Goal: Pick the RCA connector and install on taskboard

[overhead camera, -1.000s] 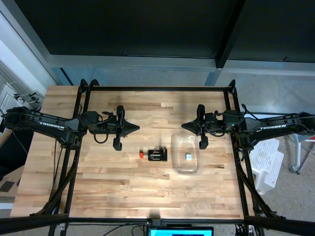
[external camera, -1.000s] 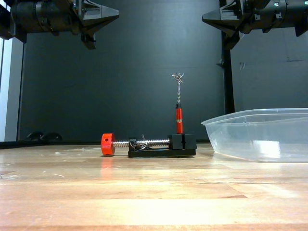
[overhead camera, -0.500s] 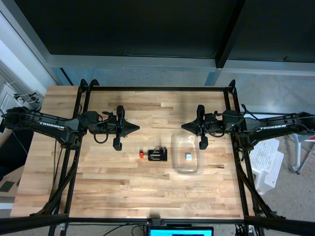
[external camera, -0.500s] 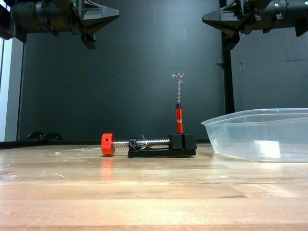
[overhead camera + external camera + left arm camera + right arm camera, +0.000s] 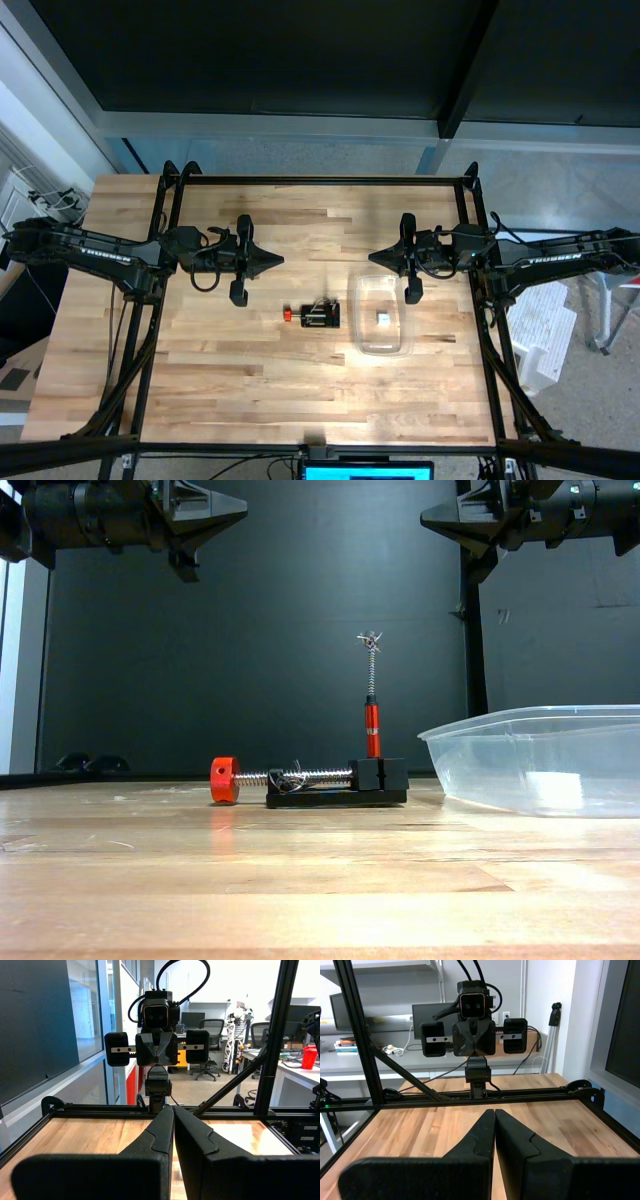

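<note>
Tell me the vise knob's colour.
The knob is red, clearest in the low view. The left end effector and right end effector hang shut high above the table.

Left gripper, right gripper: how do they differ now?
The left gripper hangs over bare table left of the vise; the right gripper hangs by the tray's far end. In the high view the left gripper points rightward, the right gripper leftward. Both are shut, empty and raised; the connector stands on the vise.

Bright, even light; soft shadows; sharp

Pale wood table (image 5: pixel 250 380), clear glossy plastic tray (image 5: pixel 540 760), seemingly metal vise screw (image 5: pixel 315 776)
</note>
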### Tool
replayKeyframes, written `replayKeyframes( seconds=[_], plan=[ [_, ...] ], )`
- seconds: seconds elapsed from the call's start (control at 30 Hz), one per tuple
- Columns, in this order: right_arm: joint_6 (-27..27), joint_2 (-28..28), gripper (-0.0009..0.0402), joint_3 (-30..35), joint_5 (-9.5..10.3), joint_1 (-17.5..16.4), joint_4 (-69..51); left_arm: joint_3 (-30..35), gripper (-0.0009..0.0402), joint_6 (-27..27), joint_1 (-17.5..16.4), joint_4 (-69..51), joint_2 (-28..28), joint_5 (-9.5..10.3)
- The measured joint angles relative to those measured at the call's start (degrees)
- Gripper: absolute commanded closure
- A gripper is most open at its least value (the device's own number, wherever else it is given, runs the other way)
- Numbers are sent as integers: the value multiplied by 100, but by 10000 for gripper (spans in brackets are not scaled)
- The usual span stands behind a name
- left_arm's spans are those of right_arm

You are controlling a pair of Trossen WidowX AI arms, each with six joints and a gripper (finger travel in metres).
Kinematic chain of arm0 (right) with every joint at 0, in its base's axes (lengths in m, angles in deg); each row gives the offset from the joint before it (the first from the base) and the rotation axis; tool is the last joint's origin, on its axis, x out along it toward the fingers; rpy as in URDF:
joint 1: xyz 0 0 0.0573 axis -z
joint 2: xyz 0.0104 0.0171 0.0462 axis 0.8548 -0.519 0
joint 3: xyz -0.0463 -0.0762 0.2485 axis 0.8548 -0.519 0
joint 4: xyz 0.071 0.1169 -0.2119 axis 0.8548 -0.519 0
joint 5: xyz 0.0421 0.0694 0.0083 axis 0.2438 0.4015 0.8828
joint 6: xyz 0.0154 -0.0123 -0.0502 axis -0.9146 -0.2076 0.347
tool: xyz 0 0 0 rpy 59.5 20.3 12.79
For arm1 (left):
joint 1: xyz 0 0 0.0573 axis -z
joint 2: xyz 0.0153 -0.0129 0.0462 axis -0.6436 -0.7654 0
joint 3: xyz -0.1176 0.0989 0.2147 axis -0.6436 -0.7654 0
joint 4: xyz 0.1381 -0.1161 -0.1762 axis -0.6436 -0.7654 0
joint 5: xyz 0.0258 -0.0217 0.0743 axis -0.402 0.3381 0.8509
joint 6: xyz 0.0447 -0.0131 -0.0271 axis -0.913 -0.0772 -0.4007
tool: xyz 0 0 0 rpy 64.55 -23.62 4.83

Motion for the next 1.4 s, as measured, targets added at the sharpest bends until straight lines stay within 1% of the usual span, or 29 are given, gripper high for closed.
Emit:
replayKeyframes(
  seconds=[0.1,1.4],
  plan=[
    [0,0,393,0,-39,0,15,2,393,0,0,-2,0,-2],
    [-2,0,393,0,-39,-2,-136,2,393,0,0,0,-2,0]
  ],
)
